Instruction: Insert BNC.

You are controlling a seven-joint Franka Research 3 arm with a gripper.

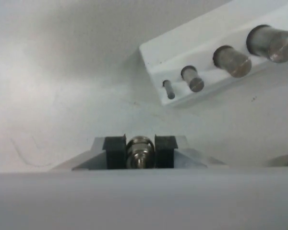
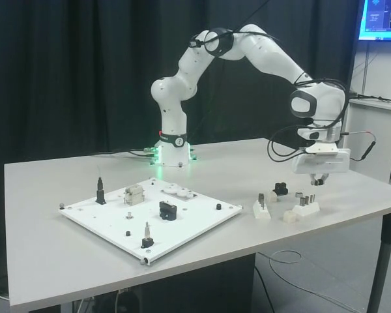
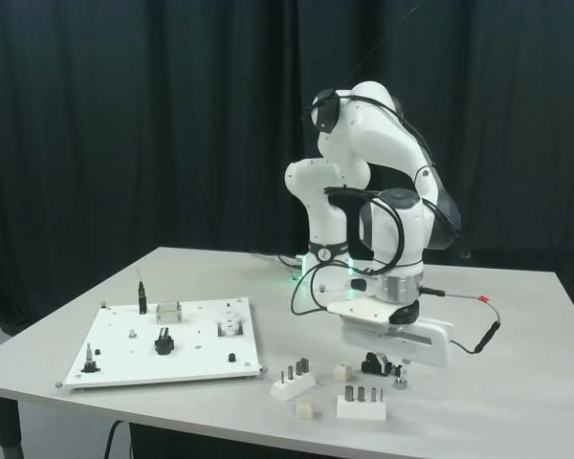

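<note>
While airborne, BNC [image 1: 139,152] within hand [image 1: 139,151]

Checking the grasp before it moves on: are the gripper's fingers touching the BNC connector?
Touching. The wrist view shows the BNC connector pinched between the gripper's black finger pads, with no gap on either side.

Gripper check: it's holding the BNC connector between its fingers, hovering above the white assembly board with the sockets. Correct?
Not quite. The gripper does hold the BNC connector, but the first room view shows it above the small peg blocks, well away from the white assembly board.
</note>
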